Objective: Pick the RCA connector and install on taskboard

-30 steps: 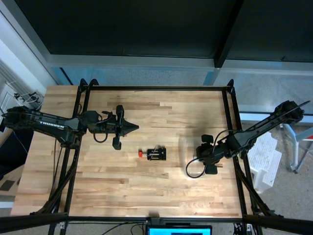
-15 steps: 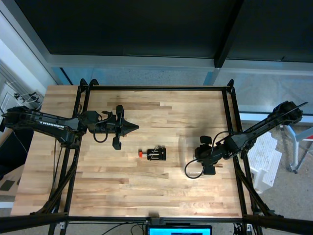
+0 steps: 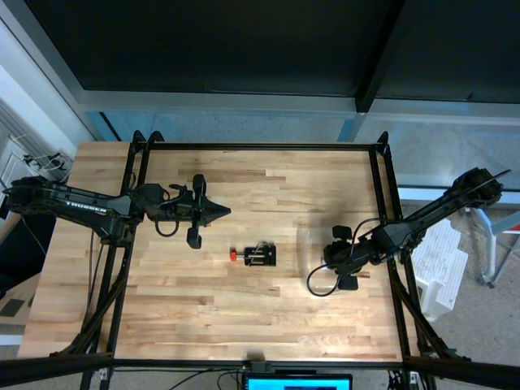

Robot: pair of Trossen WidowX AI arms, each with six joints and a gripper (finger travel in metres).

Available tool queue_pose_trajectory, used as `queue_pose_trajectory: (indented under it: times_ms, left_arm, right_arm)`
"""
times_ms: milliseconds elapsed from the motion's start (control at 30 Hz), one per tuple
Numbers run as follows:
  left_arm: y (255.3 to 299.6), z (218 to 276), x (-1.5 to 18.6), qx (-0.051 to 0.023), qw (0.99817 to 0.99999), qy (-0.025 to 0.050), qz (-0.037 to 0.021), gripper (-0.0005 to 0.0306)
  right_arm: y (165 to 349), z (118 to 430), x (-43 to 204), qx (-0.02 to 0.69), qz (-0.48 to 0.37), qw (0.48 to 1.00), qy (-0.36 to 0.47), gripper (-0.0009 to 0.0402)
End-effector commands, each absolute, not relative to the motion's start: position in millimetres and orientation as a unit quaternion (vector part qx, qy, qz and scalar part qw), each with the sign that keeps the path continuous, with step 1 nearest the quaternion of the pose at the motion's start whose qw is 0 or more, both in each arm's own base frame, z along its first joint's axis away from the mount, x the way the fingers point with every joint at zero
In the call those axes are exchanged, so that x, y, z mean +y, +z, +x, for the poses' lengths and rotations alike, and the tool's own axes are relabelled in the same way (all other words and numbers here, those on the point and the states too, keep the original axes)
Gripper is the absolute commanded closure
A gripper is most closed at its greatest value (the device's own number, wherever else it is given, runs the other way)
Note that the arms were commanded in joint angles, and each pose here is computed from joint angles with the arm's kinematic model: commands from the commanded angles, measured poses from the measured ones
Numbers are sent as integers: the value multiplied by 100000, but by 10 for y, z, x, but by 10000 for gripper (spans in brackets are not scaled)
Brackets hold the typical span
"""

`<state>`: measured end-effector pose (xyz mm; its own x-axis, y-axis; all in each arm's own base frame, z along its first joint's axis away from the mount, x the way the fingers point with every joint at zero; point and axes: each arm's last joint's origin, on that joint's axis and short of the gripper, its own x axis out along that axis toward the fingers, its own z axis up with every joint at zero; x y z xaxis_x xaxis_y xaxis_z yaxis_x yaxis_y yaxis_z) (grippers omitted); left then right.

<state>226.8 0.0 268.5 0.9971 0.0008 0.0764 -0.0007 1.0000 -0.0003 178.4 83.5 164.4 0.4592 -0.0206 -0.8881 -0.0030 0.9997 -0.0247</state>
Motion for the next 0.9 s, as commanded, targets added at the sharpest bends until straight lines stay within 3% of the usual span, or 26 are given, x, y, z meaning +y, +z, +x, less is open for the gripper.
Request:
queue_pose_trajectory:
  times_ms: [33,633,900]
  left_arm:
    - [2686,2268,0,-3842,99926,19,8,300]
    - [2686,2269,0,-3823,99927,19,8,300]
    - [2686,2269,0,-3823,99927,19,8,300]
  right_arm:
    - [1639,1783,835,51894,-1158,85472,-428,284]
    - [1610,1775,831,51566,-909,85674,-316,376]
    - [1616,1773,829,51449,-849,85745,-281,391]
